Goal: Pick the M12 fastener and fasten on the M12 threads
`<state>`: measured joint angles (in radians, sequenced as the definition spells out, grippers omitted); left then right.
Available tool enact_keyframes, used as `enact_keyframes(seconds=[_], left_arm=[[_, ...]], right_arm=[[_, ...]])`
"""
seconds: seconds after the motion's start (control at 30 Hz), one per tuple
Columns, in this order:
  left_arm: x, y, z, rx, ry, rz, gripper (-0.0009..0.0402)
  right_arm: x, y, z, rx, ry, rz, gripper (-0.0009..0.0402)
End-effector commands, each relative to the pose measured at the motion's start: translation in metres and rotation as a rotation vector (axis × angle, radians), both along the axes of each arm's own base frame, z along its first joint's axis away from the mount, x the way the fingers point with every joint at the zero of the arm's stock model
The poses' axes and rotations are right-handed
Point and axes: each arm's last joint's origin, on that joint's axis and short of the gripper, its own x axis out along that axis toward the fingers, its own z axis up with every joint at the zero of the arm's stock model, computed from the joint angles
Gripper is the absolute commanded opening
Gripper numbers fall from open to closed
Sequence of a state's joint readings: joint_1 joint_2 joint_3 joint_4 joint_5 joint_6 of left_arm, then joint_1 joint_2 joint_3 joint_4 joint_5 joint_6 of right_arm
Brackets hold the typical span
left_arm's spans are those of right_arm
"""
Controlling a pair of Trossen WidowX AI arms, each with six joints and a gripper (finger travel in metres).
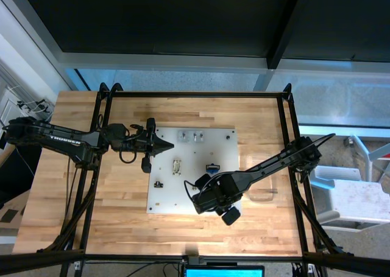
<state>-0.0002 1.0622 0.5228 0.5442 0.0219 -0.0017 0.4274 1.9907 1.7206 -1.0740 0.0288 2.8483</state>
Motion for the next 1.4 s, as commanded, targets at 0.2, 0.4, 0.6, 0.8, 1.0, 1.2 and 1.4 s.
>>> enact_keyframes(seconds=[0.2,0.4,0.6,0.8,1.0,1.2,1.4], left_arm=[[0.0000,0.0000,0.0000,0.000,0.000,0.000,0.0000],[0.0000,0.0000,0.0000,0.000,0.000,0.000,0.0000],[0.0000,0.0000,0.0000,0.000,0.000,0.000,0.0000],[0.0000,0.0000,0.0000,0.000,0.000,0.000,0.0000],[0.0000,0.0001,0.0000,0.000,0.000,0.000,0.0000],[0.0000,0.0001,0.0000,0.000,0.000,0.000,0.0000],[0.0000,0.0000,0.0000,0.000,0.000,0.000,0.0000]], right_arm=[[-0.0056,-0.0023,0.0053,-0.099,-0.003,0.429,0.0145],[-0.0055,-0.0021,0.0053,-0.169,-0.027,0.766,0.0146],[-0.0050,0.0000,0.0054,-0.223,-0.060,1.032,0.0147],[-0.0057,-0.0002,0.0053,-0.326,-0.086,1.523,0.0144],[-0.0066,0.0019,0.0053,-0.403,-0.142,2.021,0.0145],[-0.0065,0.0015,0.0052,-0.457,-0.152,2.225,0.0134],[-0.0043,-0.0025,-0.0036,-0.431,-0.133,2.275,0.0079]])
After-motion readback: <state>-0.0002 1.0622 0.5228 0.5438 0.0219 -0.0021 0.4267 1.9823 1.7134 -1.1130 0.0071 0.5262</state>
